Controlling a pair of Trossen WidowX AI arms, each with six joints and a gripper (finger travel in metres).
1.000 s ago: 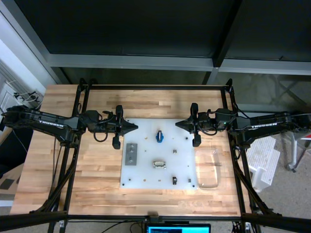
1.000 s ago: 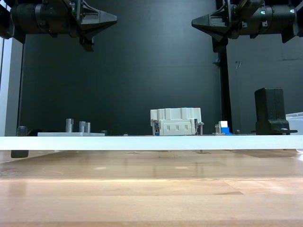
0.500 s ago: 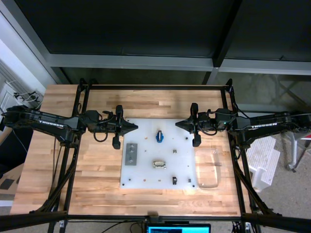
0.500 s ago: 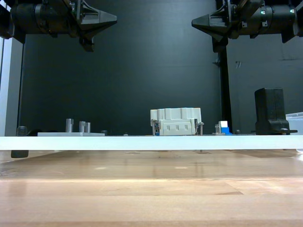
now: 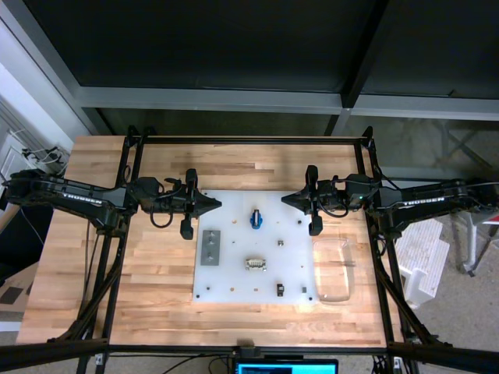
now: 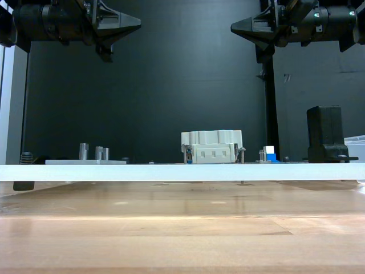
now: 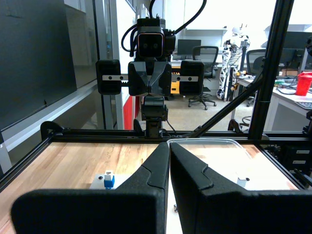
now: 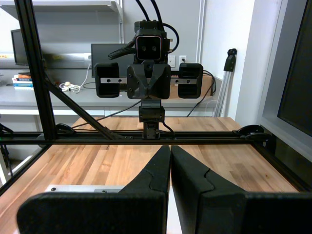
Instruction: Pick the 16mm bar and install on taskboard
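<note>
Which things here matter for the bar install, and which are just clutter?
Job: taskboard; left gripper, right gripper, both shut, hovering high over its far end; 16mm bar not discernible.
Not needed: clear tray beside board; blue knob, grey block.

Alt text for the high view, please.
The left gripper and right gripper, both shut and empty, hover facing each other above the far end of the white taskboard on a wooden table. A clear tray lies beside the board's right edge.
</note>
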